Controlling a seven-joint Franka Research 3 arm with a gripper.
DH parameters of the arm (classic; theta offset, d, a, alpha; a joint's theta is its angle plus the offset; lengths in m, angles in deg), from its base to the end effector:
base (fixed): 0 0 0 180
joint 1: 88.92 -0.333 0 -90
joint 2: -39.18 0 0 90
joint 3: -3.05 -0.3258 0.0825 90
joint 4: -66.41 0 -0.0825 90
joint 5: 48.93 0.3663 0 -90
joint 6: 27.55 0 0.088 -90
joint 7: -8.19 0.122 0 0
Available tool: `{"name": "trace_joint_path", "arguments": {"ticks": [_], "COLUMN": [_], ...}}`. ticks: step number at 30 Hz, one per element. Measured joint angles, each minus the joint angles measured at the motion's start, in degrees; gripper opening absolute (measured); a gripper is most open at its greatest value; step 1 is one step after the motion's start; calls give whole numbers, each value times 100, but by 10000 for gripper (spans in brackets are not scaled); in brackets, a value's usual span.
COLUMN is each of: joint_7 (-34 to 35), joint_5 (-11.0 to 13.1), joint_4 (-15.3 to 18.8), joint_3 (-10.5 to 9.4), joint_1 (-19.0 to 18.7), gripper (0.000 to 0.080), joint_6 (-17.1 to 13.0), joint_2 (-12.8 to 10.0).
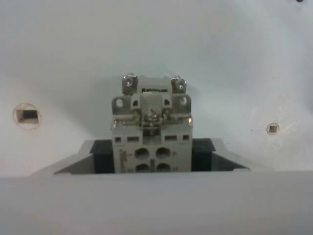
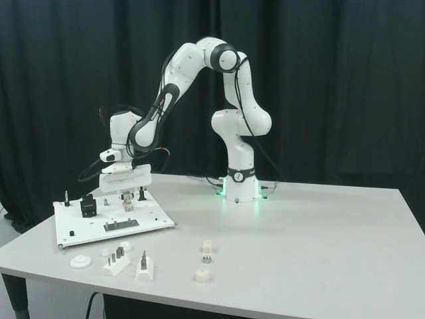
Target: Insert waterproof.
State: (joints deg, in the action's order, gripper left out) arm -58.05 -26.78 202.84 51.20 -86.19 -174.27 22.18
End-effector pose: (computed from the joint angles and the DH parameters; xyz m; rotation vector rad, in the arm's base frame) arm 0.3044 -0.3911 0.2475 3.1242 -0.0546 0.0001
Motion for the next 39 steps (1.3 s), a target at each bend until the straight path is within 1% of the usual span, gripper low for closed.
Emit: {"name": "trace_joint_path", "arguments": {"ticks": [31,39], "joint_7": [0,0], "joint_5": [-1,-1], "joint_4": [-2,-6], "joint_3": [4,4], "joint_1": [-3,-4], "gripper": [314,314], "joint_6": [27,75], "joint_2": [4,17]}}
